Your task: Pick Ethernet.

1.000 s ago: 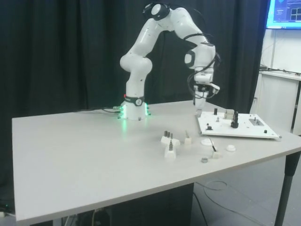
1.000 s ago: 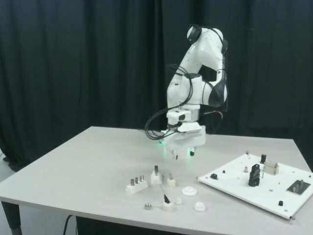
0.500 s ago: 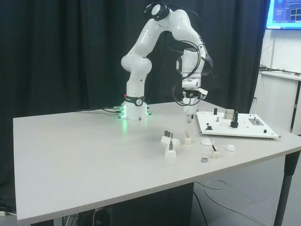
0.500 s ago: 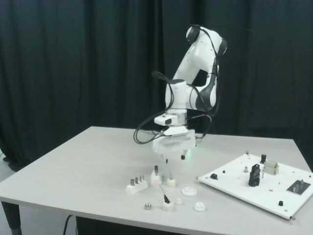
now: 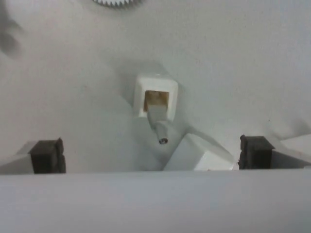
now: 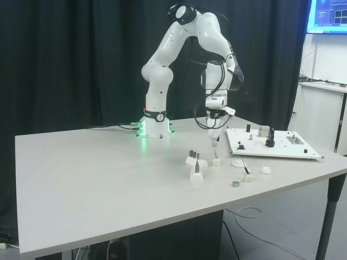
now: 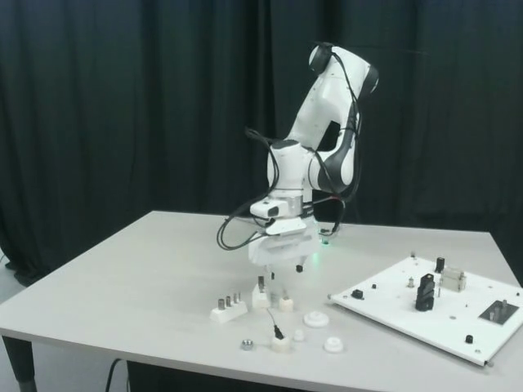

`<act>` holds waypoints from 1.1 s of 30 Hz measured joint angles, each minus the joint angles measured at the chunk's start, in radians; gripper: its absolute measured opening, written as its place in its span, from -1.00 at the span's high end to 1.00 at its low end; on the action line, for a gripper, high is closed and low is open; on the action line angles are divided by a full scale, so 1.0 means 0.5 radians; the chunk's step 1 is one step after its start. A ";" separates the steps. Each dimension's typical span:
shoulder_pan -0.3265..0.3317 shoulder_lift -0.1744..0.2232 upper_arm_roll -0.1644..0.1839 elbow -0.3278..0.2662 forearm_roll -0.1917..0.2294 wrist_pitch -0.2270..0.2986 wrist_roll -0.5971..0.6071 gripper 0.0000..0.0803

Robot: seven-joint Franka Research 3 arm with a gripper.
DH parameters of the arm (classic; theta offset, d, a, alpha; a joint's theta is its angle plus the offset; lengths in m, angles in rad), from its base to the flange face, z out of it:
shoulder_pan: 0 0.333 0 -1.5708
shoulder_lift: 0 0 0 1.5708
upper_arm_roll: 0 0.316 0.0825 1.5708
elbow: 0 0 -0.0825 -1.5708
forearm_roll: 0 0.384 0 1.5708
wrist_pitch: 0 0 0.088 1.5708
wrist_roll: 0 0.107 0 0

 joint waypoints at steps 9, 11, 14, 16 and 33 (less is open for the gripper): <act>-0.121 0.000 0.147 0.008 0.075 0.056 -0.020 -0.99; -0.143 0.000 0.170 0.010 0.095 0.061 -0.020 -0.99; -0.175 0.000 0.201 0.012 0.119 0.071 -0.020 -0.99; -0.198 0.000 0.222 0.013 0.126 0.078 -0.020 -0.99; -0.366 0.000 0.398 0.028 0.126 0.167 -0.066 -0.99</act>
